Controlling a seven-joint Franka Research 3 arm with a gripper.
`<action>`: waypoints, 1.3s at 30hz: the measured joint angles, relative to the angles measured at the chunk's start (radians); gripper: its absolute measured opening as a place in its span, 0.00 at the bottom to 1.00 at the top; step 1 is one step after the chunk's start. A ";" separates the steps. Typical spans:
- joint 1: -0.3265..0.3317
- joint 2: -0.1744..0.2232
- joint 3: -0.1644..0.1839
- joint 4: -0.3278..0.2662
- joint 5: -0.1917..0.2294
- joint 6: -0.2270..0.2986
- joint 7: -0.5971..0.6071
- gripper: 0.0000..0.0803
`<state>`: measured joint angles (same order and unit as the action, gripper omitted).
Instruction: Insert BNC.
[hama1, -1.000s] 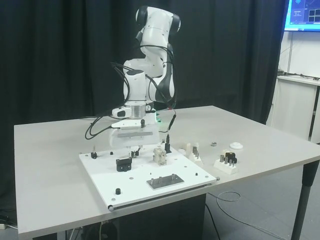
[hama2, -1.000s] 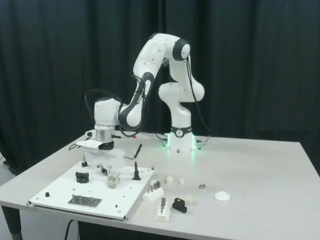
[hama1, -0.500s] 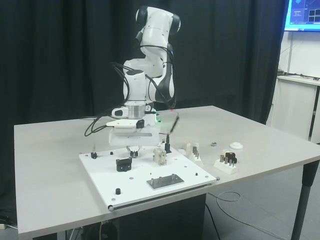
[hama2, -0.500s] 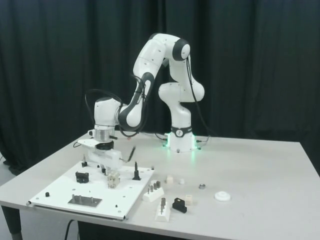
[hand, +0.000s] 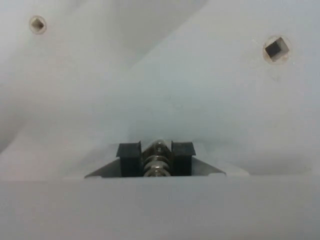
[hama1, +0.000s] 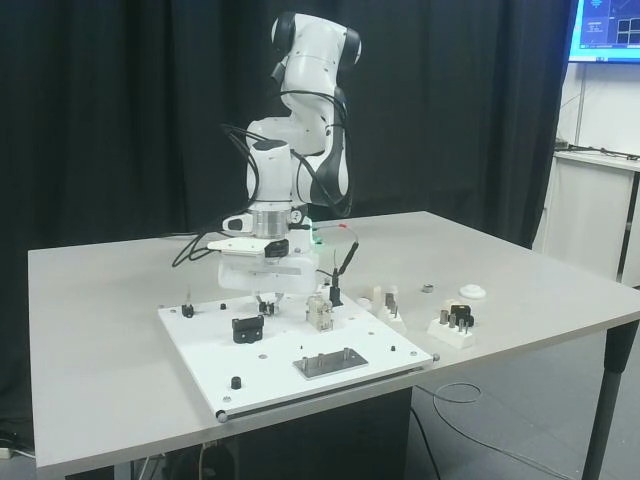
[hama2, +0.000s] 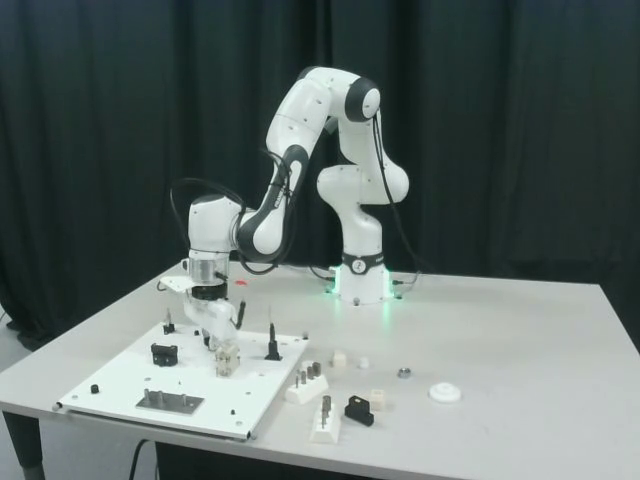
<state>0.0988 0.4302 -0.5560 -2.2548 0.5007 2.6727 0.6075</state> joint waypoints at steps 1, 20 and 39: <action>0.000 0.000 0.000 0.000 0.000 0.000 0.001 0.15; 0.003 0.000 -0.003 -0.004 -0.004 0.007 0.249 0.15; 0.004 0.000 -0.003 -0.005 -0.035 0.007 0.502 0.15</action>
<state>0.1028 0.4303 -0.5593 -2.2594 0.4655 2.6796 1.1099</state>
